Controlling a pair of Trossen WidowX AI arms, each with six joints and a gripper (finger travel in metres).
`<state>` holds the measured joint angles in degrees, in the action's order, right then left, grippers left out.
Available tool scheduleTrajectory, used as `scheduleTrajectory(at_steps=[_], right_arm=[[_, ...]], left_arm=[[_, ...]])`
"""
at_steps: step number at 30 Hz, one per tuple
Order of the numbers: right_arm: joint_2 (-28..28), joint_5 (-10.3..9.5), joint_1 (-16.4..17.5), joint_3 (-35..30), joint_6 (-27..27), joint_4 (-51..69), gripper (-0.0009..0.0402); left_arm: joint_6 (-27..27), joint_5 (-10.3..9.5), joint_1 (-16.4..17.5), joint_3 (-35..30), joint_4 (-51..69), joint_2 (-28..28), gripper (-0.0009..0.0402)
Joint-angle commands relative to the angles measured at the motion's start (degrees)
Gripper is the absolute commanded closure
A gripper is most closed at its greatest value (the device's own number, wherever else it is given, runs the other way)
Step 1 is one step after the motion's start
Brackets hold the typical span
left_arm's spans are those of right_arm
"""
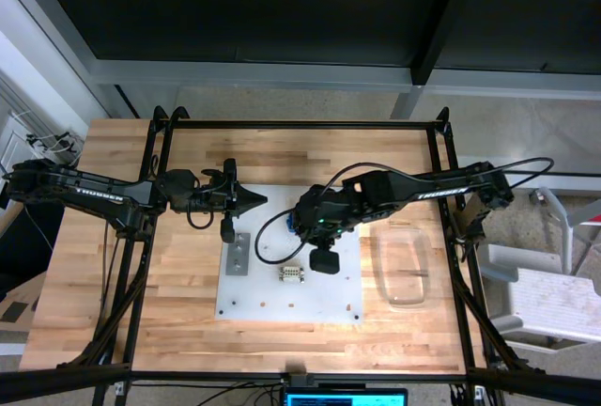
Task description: Remove the HAN10-E connector and place it in the container
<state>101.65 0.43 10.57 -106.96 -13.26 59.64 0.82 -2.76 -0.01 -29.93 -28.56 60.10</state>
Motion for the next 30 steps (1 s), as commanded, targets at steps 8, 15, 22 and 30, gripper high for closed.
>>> scheduleTrajectory(at_steps=[8, 15, 22, 30], right_arm=[[9.3, 0.72, 1.3, -12.0, -1.4, 8.5, 0.0393], [16.0, 2.16, 2.4, -21.1, -3.0, 15.3, 0.0393], [20.9, 2.78, 3.1, -26.2, -3.7, 18.9, 0.0393], [22.6, 2.97, 4.0, -26.3, -1.5, 18.9, 0.0393]], left_arm=[[0.0, 0.0, 0.0, 0.0, 0.0, 0.0, 0.0393], [0.0, 0.0, 0.0, 0.0, 0.0, 0.0, 0.0393], [0.0, 0.0, 0.0, 0.0, 0.0, 0.0, 0.0393], [0.0, 0.0, 0.0, 0.0, 0.0, 0.0, 0.0393]])
